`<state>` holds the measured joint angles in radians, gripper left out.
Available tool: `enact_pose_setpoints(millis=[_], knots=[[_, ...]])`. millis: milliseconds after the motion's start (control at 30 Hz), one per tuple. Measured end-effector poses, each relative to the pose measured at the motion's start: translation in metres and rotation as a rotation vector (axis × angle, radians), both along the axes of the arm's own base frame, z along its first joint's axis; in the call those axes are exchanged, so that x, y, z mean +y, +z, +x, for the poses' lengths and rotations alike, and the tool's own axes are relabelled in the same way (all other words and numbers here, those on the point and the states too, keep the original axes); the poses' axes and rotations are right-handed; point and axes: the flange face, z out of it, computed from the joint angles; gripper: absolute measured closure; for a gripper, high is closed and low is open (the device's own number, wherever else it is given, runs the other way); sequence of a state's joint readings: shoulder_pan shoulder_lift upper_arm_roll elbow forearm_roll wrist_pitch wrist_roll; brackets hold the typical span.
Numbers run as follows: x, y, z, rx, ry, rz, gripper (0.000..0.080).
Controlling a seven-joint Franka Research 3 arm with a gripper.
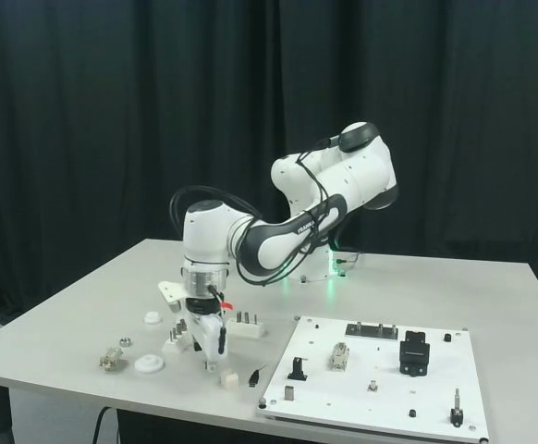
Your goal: Pick BNC.
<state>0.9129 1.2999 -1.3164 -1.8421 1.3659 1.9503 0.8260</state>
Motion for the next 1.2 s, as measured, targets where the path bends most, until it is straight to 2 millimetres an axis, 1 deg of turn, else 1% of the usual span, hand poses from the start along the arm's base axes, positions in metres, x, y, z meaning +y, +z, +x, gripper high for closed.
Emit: enact_pose_setpoints(millis=[367,1200], knots=[[0.005,-0.006,-0.005,0.012,0.012,0.003,0.0003],[0.007,-0.014,-0.009,0.026,0.064,0.011,0.0003]])
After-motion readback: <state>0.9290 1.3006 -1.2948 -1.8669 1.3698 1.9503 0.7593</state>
